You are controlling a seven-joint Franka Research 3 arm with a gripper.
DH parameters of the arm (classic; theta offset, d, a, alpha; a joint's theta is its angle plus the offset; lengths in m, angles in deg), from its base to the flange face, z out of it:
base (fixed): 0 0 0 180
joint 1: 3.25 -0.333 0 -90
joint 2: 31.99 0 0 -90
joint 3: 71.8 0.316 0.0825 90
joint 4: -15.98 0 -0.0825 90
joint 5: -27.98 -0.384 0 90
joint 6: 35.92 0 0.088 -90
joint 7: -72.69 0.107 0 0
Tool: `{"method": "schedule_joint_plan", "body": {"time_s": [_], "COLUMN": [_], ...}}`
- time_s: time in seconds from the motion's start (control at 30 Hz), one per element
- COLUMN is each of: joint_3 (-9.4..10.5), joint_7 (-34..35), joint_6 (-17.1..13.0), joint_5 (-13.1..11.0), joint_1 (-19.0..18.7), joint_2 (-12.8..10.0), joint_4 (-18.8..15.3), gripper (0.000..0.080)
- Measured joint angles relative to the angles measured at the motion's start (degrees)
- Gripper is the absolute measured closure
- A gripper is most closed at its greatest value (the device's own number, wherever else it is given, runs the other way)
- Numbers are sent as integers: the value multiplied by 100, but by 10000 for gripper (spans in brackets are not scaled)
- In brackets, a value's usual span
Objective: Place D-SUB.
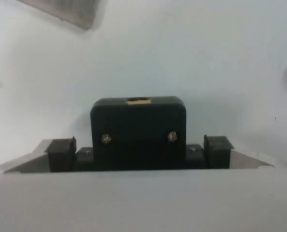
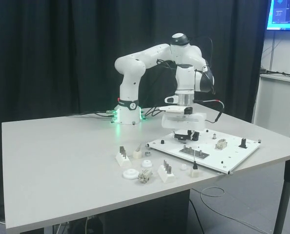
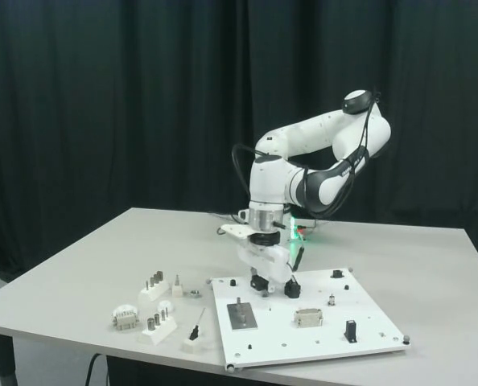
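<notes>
Wrist view shows one black D-SUB (image 1: 138, 133) clamped between the two fingers of the gripper (image 1: 138, 153), long axis spanning finger to finger, two screws facing the camera, above the white board (image 1: 206, 58).

Gripper (image 2: 185, 135) is held low over the white board's (image 3: 368, 342) back edge. Grey plate (image 3: 241, 314) with upright pin lies close ahead. Loose white parts (image 2: 144, 165) are clustered beside the board on the table (image 2: 57, 156), elsewhere bare.

I can read no text, label, brand, number or sign anywhere around my gripper; the screen (image 2: 284, 14) far off shows nothing I can make out.
</notes>
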Motion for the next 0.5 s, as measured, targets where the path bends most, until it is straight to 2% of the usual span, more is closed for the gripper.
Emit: {"method": "schedule_joint_plan", "body": {"time_s": [0.5], "joint_3": [-323], "joint_7": [0], "joint_6": [107], "joint_5": [193], "joint_1": [-73], "joint_2": [2], "joint_4": [-1], "gripper": [230]}}
